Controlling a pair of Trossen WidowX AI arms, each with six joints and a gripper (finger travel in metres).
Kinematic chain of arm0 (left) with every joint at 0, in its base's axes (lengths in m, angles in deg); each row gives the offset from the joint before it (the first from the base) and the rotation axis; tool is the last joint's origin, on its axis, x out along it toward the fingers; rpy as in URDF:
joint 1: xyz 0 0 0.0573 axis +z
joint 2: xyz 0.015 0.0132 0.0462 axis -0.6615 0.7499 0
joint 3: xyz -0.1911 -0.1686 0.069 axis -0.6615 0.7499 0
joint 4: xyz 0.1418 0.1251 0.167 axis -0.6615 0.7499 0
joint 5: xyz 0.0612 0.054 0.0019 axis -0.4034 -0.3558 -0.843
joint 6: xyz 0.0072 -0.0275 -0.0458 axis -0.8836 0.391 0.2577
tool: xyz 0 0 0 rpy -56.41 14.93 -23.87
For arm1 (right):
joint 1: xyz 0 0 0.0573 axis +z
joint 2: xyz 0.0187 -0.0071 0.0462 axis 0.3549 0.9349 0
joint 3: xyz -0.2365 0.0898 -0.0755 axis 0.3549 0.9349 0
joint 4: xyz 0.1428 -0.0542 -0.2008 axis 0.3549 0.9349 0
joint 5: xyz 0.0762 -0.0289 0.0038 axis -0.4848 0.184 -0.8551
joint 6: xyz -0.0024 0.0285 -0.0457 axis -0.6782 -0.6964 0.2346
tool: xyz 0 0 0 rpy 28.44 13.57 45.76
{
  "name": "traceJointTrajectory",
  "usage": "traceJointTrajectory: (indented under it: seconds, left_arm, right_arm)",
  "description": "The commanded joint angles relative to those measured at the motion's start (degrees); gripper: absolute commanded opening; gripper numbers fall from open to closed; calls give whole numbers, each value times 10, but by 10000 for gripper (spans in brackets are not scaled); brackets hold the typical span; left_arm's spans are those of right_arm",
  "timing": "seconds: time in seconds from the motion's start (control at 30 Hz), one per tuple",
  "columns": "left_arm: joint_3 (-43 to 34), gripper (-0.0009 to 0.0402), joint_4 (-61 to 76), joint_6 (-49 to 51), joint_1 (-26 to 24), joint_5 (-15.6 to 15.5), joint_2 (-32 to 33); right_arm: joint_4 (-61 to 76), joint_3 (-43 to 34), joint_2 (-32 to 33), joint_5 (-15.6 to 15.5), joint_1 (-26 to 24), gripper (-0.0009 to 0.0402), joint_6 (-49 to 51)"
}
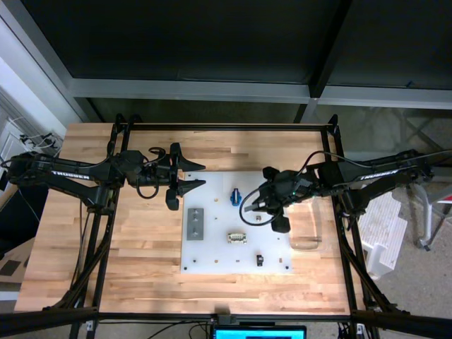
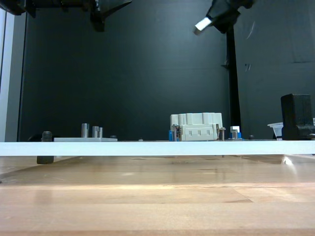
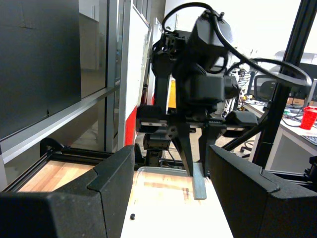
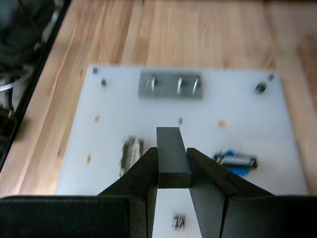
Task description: Pick the 16mm bar and install on taskboard
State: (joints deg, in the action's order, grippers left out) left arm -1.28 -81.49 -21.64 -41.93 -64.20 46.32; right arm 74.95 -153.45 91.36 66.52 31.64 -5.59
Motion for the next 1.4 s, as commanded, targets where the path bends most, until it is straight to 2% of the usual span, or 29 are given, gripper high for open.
traceJointTrajectory:
  seconds: [0.03,0.53,0.87,0.97,1.07,1.4]
  left_arm:
    - [0,200,0,0,0,0,0]
    - [0,200,0,0,0,0,0]
    - [0,200,0,0,0,0,0]
    - [0,200,0,0,0,0,0]
    - [0,200,0,0,0,0,0]
    - [0,200,0,0,0,0,0]
  right_arm:
    - [66,-16,19,0,12,7,-15]
    - [226,-34,83,-2,58,7,-78]
    - [298,-41,113,-6,106,7,-136]
    - [309,-52,131,-9,124,7,-137]
    - [312,-66,142,-31,134,7,-150]
    - [313,-75,180,-34,172,7,-209]
